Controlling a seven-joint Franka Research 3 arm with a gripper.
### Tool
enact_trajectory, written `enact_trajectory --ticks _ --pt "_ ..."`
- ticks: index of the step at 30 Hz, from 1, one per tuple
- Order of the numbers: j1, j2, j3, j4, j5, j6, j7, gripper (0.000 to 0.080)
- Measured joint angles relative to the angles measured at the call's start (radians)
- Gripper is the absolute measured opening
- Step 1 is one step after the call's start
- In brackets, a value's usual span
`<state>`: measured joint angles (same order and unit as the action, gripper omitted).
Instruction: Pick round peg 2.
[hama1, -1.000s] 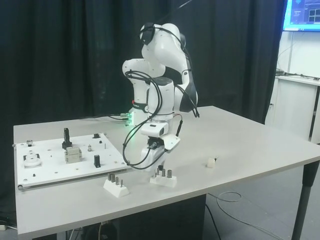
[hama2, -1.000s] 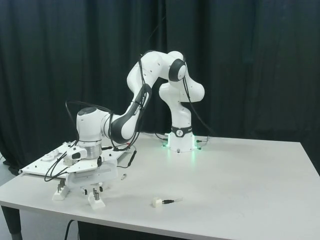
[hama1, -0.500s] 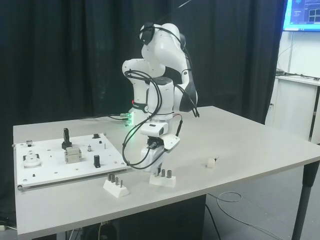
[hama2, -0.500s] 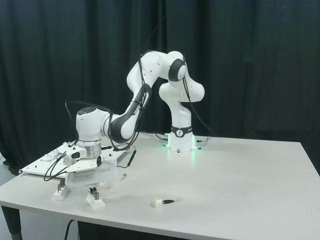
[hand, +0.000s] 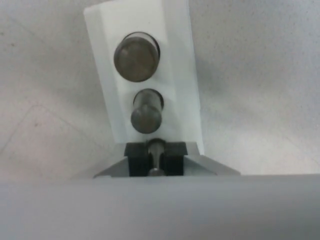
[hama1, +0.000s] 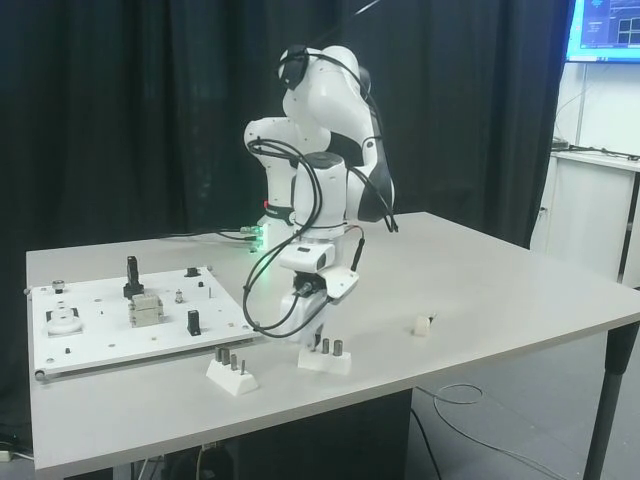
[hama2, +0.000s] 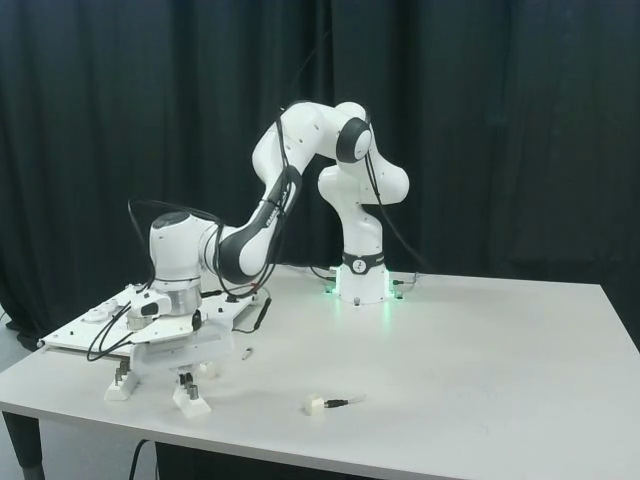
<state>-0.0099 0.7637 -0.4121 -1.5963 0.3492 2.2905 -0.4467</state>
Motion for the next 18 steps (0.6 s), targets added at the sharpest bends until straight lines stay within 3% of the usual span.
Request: enact_trajectory --ticks 18 --pt "-0.005 -0.068 -0.015 0.019 0.000 -0.134 0.015 0.0061"
